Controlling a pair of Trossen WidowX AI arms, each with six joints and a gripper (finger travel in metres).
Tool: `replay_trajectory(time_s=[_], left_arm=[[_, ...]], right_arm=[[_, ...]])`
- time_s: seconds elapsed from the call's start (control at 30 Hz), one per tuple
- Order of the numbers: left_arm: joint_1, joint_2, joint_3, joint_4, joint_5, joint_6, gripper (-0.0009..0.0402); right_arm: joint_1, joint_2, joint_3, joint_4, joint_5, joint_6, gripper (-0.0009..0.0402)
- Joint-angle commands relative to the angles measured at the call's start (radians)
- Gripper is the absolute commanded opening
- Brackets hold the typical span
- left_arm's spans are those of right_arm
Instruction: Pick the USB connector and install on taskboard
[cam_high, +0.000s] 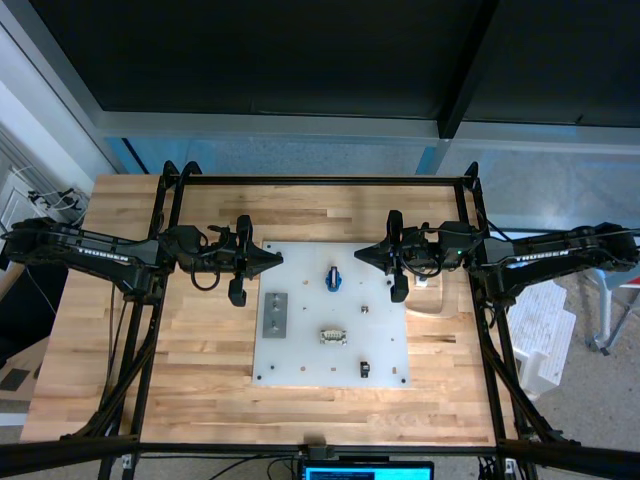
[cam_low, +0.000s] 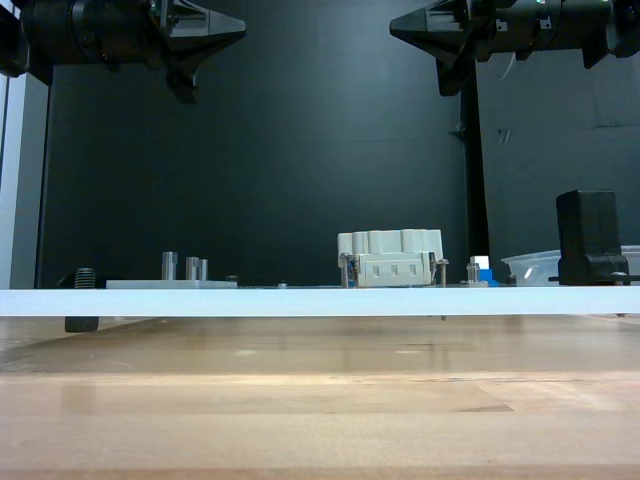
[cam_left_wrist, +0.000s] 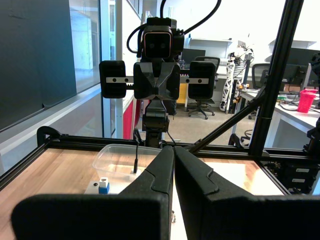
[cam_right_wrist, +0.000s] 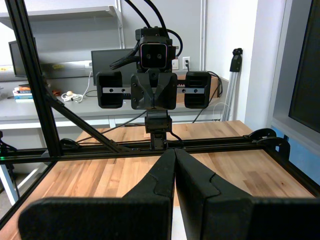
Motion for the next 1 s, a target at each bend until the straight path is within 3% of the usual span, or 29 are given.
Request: replay_trajectory(time_s=[0.03, 0.47, 1.0], left_arm=[[0.000, 0.000, 0.000, 0.000, 0.000, 0.000, 0.0000], [0.000, 0.000, 0.000, 0.000, 0.000, 0.000, 0.0000], [0.000, 0.000, 0.001, 0.000, 0.000, 0.000, 0.0000]], right_arm=[[0.000, 0.000, 0.000, 0.001, 0.000, 0.000, 0.0000], [0.000, -0.006, 0.004, -0.043, 0.009, 0.000, 0.0000], [0.000, -0.161, 0.162, -0.811, 0.011, 0.010, 0.0000]])
